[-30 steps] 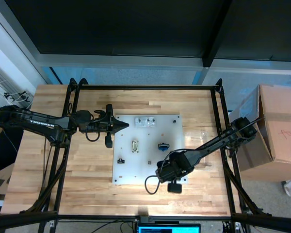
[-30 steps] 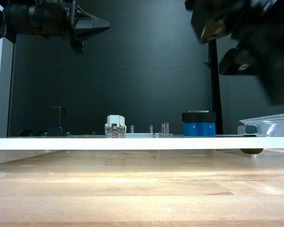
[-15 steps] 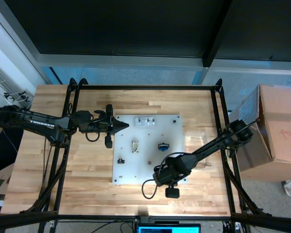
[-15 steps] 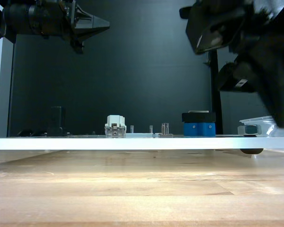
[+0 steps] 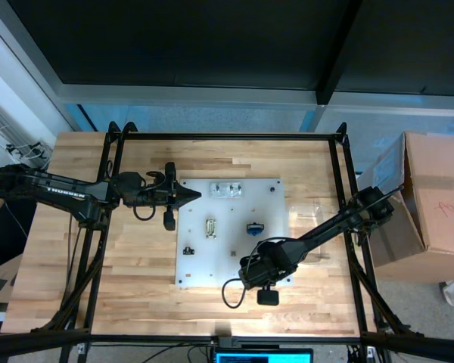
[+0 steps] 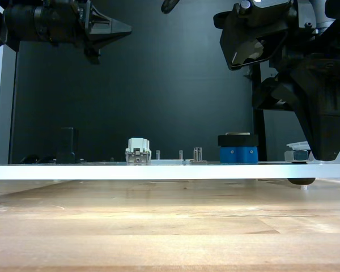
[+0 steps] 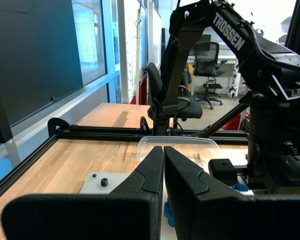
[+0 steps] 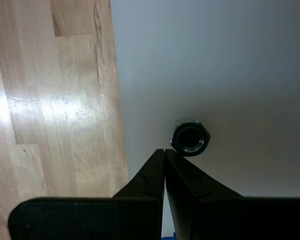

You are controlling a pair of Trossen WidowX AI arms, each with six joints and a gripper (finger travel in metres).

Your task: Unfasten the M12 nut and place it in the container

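Plainly empty, tips together: right gripper (image 8: 164, 150) beside nut (image 8: 202, 140) on stud, left gripper (image 5: 197, 195) at board (image 5: 212, 266) edge.

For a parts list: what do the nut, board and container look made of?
Nut: metal, by its silver sheen; it sits on its stud. Board: white, matte, probably plastic. Container: likely plastic, see-through. Right gripper hangs shut beside the nut; left gripper, shut, over the board's far left edge.

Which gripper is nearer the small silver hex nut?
Right. Right gripper, shut, hangs just above the nut on the white board; left gripper, shut, hovers at its far left edge.
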